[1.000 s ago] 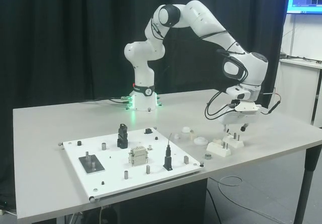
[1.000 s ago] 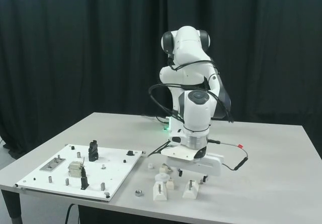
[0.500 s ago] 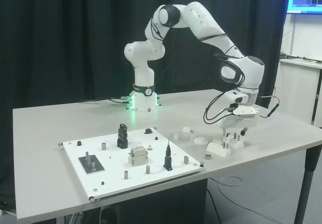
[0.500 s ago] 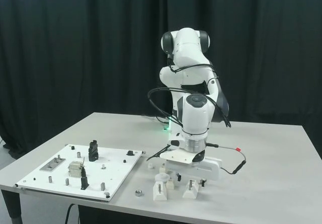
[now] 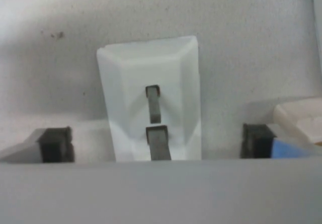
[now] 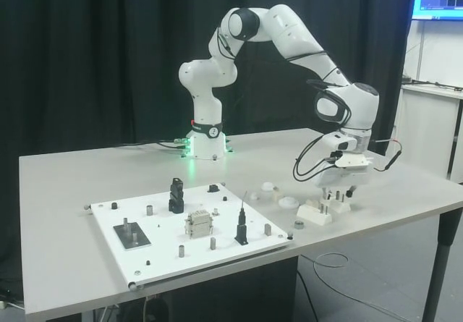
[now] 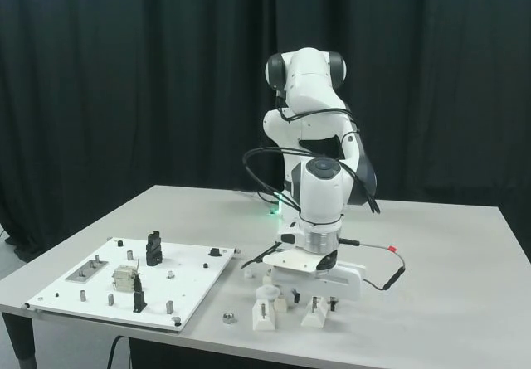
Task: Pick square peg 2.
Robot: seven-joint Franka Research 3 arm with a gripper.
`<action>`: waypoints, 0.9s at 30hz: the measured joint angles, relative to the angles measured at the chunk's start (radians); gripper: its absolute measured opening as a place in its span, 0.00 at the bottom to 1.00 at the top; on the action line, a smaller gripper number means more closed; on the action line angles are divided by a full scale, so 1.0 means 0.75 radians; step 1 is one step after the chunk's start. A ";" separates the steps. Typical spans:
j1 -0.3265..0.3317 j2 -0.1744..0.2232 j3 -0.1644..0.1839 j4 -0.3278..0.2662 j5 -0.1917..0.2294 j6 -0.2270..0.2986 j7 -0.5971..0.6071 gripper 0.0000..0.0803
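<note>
On the left of the grey desk [image 6: 58,192] in the first room view we see a flat white square board [image 6: 189,229] that carries small parts: a grey metal block [image 6: 131,236] with upright pins, a tall black clip-like part [image 6: 176,195], a grey connector block [image 6: 197,223] and a black stand [image 6: 241,231] with a thin pin rising from it. Further right, two small white round pieces [image 6: 278,194] lie on the desk, and a small grey ring-shaped nut [image 6: 298,225] sits just off the board's corner. Near the desk's right front edge stand two white wedge-shaped holder blocks; the nearer one, holder block one [image 6: 317,213], carries an upright pin. The white arm [image 6: 289,32] reaches from its base [image 6: 206,145], lit green, down over holder block two [image 5: 151,93], and its gripper [image 5: 153,143] hangs low over this block. In the wrist view we see the square peg 2 [image 5: 154,103], a small grey upright metal peg, standing in the middle of that block, with a second grey peg [image 5: 158,142] just beside it. The black fingertips [image 5: 54,144] stand apart, one on each side of the block, touching neither it nor the pegs.
</note>
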 joint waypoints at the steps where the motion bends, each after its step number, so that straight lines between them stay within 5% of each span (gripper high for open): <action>1: 0.000 0.000 0.000 0.000 0.000 0.000 0.000 0.97; 5: 0.000 0.000 -0.002 0.000 0.000 0.000 -0.001 0.97; 6: 0.000 0.000 -0.002 0.000 0.000 0.000 -0.002 0.76; 15: 0.000 -0.001 -0.010 0.001 0.000 -0.001 -0.009 0.76; 16: 0.000 -0.001 -0.010 0.001 0.000 -0.001 -0.009 0.27; 20: 0.000 -0.002 -0.010 0.003 0.000 -0.001 -0.009 0.27; 21: 0.000 -0.003 -0.010 0.003 0.000 -0.001 -0.009 0.09; 27: 0.000 -0.008 -0.010 0.005 0.000 -0.001 -0.010 0.10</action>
